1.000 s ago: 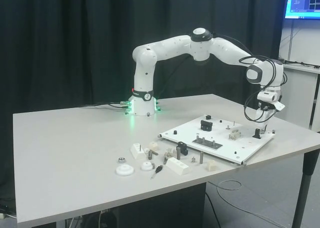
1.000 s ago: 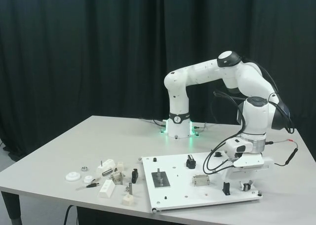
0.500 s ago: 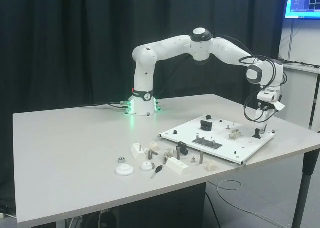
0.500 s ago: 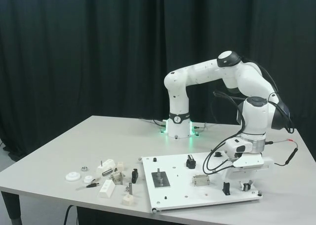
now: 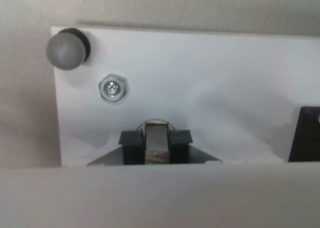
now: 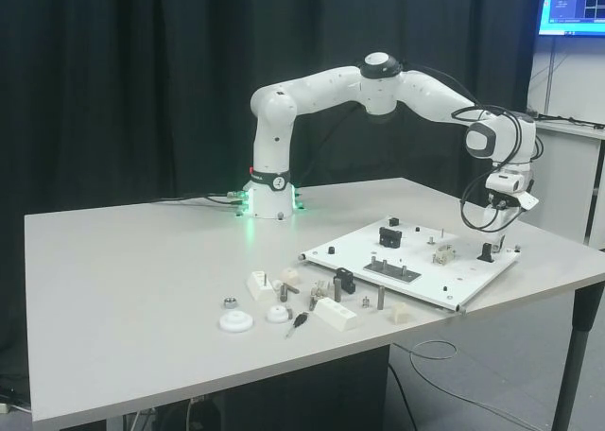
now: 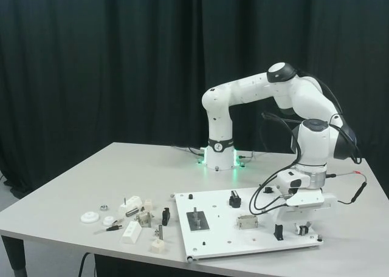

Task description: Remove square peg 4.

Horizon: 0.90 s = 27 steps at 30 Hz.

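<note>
Grey table [image 6: 123,261], carrying the white arm base [image 6: 267,197] with green lights at the far middle. On the right, a white assembly board [image 6: 416,261] lying flat near the front edge. Left of the board, a loose scatter: white gear [image 6: 235,321], white blocks [image 6: 337,313], small metal pegs [image 6: 381,297].

I was operating in a robotics lab. A white arm [image 6: 378,86] was bolted to a grey table [image 6: 132,261], black curtains [image 7: 109,64] closed off the space behind it, a white board [image 7: 219,231] carried mounted fixtures, loose parts [image 6: 284,303] lay beside it, and a monitor [image 6: 572,6] hung nearby.
</note>
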Each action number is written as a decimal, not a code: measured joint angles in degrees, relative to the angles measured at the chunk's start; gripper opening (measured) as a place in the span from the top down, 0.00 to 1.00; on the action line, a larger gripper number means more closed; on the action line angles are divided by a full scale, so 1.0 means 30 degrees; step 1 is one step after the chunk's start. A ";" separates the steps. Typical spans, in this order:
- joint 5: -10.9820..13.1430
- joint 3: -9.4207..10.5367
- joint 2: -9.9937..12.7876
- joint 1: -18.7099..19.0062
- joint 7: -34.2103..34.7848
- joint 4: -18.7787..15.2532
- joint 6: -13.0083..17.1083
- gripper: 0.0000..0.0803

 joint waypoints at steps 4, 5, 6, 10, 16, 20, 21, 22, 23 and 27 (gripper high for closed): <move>0.0000 0.0064 -0.0066 -0.0058 0.0164 0.0000 0.0000 0.87; 0.0001 0.0079 -0.0082 -0.0072 0.0228 0.0000 0.0000 0.87; 0.0001 0.0095 -0.0098 -0.0085 0.0336 0.0000 0.0000 0.87; 0.0001 0.0133 -0.0138 -0.0120 0.0516 0.0002 0.0000 0.87; 0.0002 0.0150 -0.0157 -0.0135 0.0833 0.0003 0.0001 0.87; 0.0001 0.0152 -0.0157 -0.0136 0.0912 0.0010 0.0002 0.88; 0.0001 0.0152 -0.0157 -0.0136 0.0912 0.0011 0.0002 0.88; 0.0000 0.0152 -0.0157 -0.0136 0.0911 0.0013 0.0002 0.88; 0.0000 0.0153 -0.0157 -0.0136 0.0910 0.0015 0.0002 0.88; -0.0005 0.0154 -0.0157 -0.0137 0.0842 0.0023 0.0002 0.88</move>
